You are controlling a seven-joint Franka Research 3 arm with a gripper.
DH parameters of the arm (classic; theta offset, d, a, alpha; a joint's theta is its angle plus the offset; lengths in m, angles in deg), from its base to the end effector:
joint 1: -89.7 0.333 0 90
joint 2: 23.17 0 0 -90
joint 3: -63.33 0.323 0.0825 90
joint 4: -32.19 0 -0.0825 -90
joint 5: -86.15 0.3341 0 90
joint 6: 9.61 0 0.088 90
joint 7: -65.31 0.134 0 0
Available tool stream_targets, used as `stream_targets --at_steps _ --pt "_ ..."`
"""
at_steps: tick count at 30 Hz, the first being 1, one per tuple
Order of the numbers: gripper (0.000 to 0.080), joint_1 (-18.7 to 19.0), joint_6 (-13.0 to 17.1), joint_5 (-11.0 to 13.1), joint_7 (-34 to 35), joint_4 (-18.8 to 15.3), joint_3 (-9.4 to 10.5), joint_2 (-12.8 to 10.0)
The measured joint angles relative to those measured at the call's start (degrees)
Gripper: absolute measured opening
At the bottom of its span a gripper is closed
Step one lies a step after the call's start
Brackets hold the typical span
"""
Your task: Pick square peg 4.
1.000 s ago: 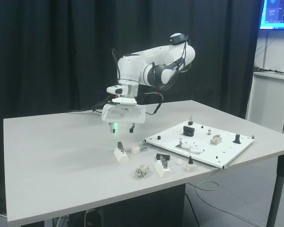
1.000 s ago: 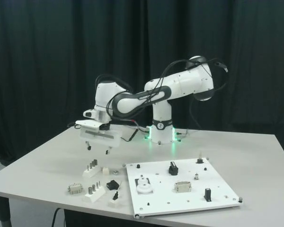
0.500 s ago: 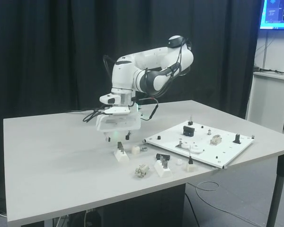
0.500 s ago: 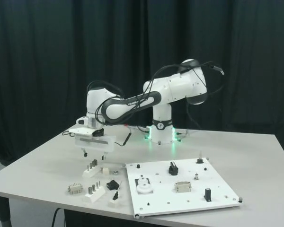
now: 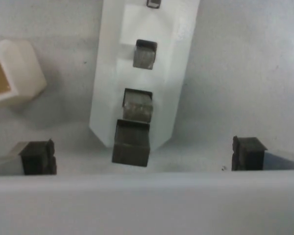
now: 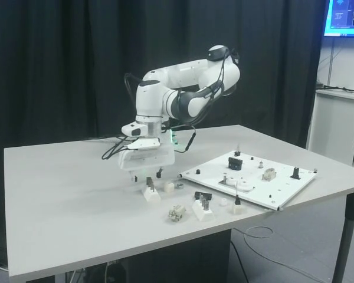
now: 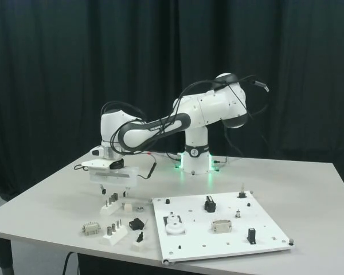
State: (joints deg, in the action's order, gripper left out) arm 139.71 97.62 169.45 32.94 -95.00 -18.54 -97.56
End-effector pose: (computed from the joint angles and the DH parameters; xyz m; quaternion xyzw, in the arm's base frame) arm 0.4534 -0.1919 0.1973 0.9305 -0.3660 0.0157 0.0047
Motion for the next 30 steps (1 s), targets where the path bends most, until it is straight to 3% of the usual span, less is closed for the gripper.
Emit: stream_targets --at_steps 30 --pt "0.0800 -0.3 -1.1 0.0 0.0 0.2 1.36 -0.3"
